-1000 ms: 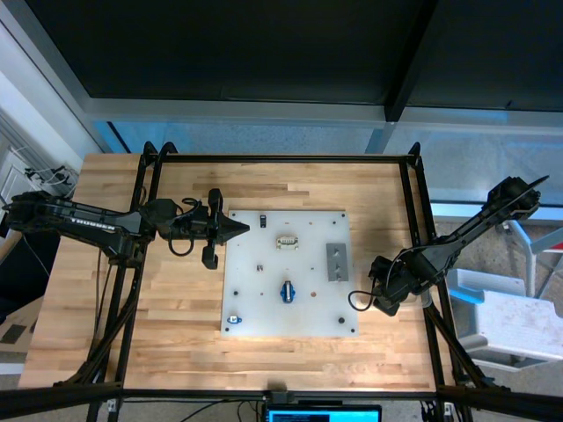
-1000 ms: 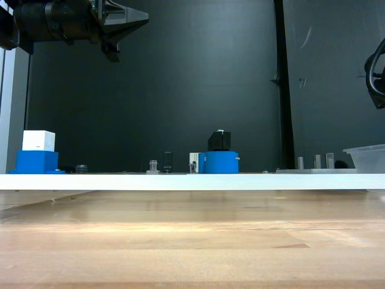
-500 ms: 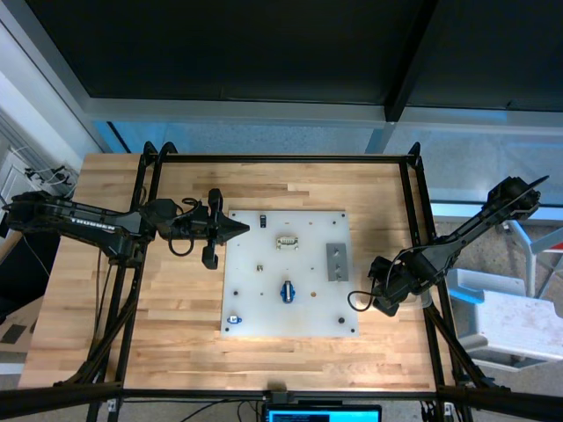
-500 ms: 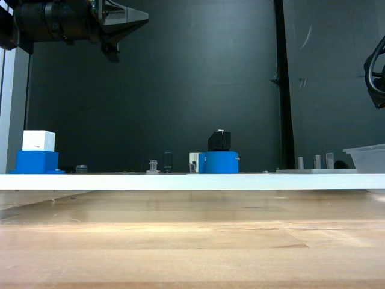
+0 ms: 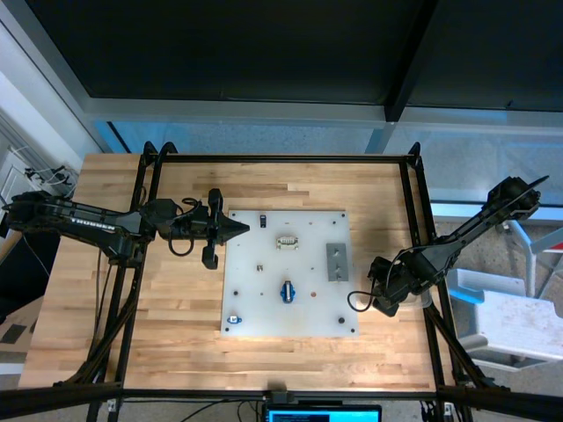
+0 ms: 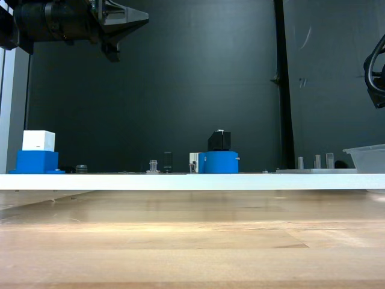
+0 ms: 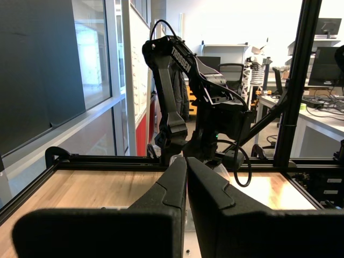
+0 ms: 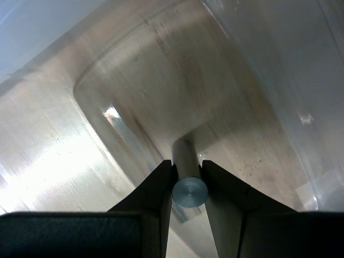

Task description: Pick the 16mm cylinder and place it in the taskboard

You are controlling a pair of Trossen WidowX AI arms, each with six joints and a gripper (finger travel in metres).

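Note:
The 16mm cylinder (image 8: pixel 190 192), a short grey metal peg, sits between the fingertips of my right gripper (image 8: pixel 187 166), which is shut on it inside the clear plastic tray (image 8: pixel 258 64). In the high view the right gripper (image 5: pixel 387 303) hangs just off the right edge of the white taskboard (image 5: pixel 264 299). My left gripper (image 5: pixel 243 227) is shut and empty, held high over the board's left edge, its fingers (image 7: pixel 172 183) pressed together. The low view shows the left gripper (image 6: pixel 143 17) well above the taskboard (image 6: pixel 180 182).
On the board stand a blue upright part (image 5: pixel 287 291), a grey block (image 5: pixel 337 261) and a pale connector (image 5: pixel 286 241). The clear tray (image 6: pixel 367 158) stands at the right of the board. A black frame (image 5: pixel 413 229) borders the table.

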